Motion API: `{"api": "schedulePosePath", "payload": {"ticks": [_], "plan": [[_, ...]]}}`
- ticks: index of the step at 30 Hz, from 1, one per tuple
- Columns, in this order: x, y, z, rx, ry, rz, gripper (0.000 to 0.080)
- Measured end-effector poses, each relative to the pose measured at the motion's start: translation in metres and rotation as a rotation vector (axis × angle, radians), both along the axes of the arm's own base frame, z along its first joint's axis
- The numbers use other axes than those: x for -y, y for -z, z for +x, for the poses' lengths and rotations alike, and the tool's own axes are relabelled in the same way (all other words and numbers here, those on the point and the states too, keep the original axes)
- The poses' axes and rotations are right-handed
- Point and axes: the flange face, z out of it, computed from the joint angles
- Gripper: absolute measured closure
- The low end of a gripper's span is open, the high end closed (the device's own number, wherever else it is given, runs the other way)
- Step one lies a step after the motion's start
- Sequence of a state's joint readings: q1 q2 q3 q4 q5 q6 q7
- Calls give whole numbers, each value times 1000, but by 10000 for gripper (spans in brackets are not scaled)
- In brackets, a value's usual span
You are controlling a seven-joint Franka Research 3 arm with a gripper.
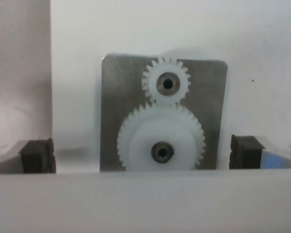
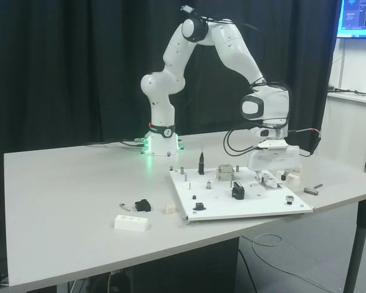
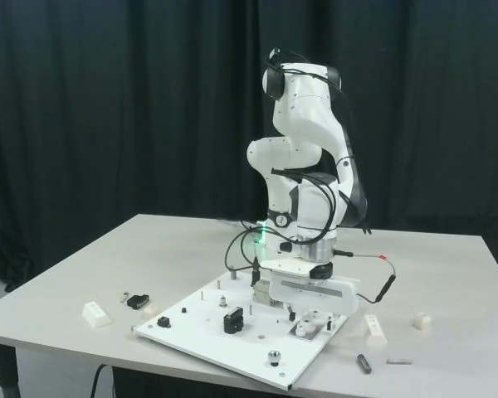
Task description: Remove medium gear.
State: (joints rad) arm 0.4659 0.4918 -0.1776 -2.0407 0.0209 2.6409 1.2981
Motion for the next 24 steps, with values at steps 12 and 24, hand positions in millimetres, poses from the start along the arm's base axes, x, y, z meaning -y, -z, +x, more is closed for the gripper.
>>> {"api": "schedulePosePath", "payload": {"ticks": [12, 24], "plan": [[3, 2, 1, 7, 5, 1, 3], [6, 4, 3, 13, 9, 3, 3]]}}
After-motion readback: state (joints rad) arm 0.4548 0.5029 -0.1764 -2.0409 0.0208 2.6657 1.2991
